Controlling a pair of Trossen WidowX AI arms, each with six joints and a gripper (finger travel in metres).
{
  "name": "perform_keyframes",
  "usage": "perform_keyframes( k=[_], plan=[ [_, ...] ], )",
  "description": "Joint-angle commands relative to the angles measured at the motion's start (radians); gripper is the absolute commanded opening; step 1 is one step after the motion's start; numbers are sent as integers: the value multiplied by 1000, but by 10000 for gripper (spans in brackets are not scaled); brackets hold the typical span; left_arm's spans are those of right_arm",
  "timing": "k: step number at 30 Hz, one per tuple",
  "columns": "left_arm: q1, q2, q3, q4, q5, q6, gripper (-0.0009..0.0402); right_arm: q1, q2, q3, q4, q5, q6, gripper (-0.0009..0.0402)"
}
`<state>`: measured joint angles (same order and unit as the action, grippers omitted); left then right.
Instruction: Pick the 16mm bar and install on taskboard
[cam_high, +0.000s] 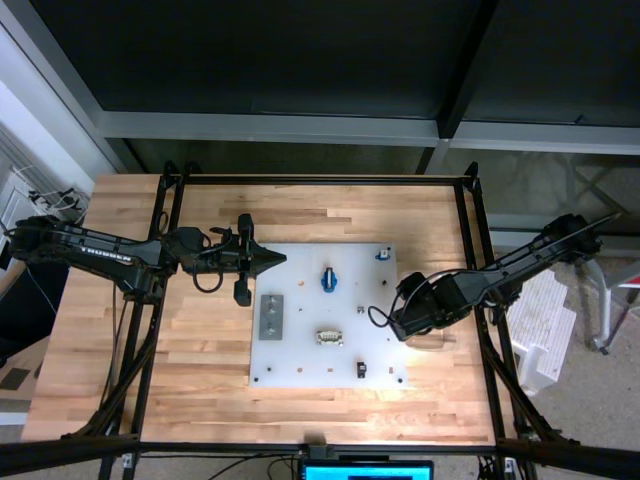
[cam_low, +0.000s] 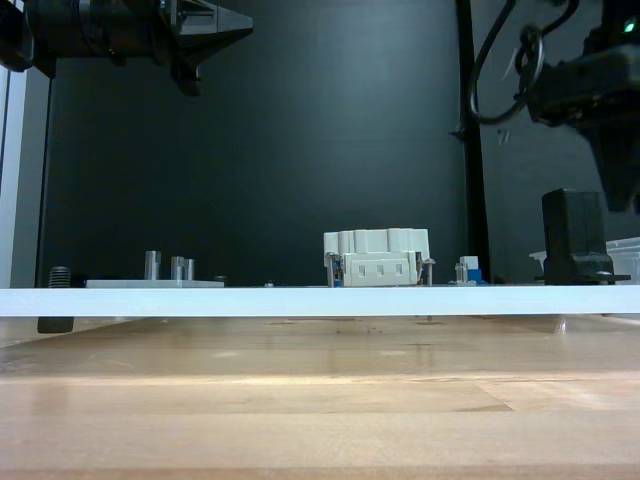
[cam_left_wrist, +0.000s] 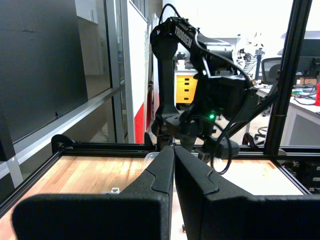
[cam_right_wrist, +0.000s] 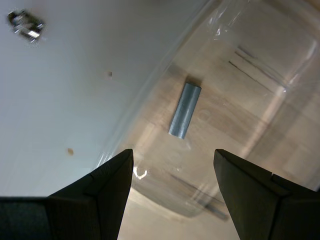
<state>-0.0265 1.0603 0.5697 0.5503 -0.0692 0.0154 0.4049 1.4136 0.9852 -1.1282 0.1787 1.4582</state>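
Note:
The 16mm bar (cam_right_wrist: 184, 110), a short grey cylinder, lies free on its side in a clear plastic tray (cam_right_wrist: 260, 95) on the wood beside the white taskboard (cam_high: 325, 315). My right gripper (cam_right_wrist: 172, 160) hangs open above it, with the bar showing between and beyond the two fingers. In the high view the right gripper (cam_high: 405, 322) sits at the board's right edge. My left gripper (cam_high: 272, 258) hovers at the board's far left corner, pointing right, fingers shut with nothing in them. In the low view the bar is hidden.
On the board stand a grey block with pegs (cam_high: 271, 316), a blue fitting (cam_high: 329, 280), a beige connector (cam_low: 378, 258) and a black part (cam_low: 574, 238). Black frame rails (cam_high: 482, 270) run along both table sides.

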Motion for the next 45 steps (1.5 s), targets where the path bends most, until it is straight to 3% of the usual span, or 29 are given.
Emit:
perform_keyframes(
  k=[1, 15, 45],
  plan=[
    [0, 0, 0, 0, 0, 0, 0, -14, 2, -32, 38, 0, 12, 224],
    [0, 0, 0, 0, 0, 0, 0, -66, 2, -165, 175, -41, 30, 224],
    [0, 0, 0, 0, 0, 0, 0, -85, 2, -312, 332, -50, 48, 224]
  ],
)
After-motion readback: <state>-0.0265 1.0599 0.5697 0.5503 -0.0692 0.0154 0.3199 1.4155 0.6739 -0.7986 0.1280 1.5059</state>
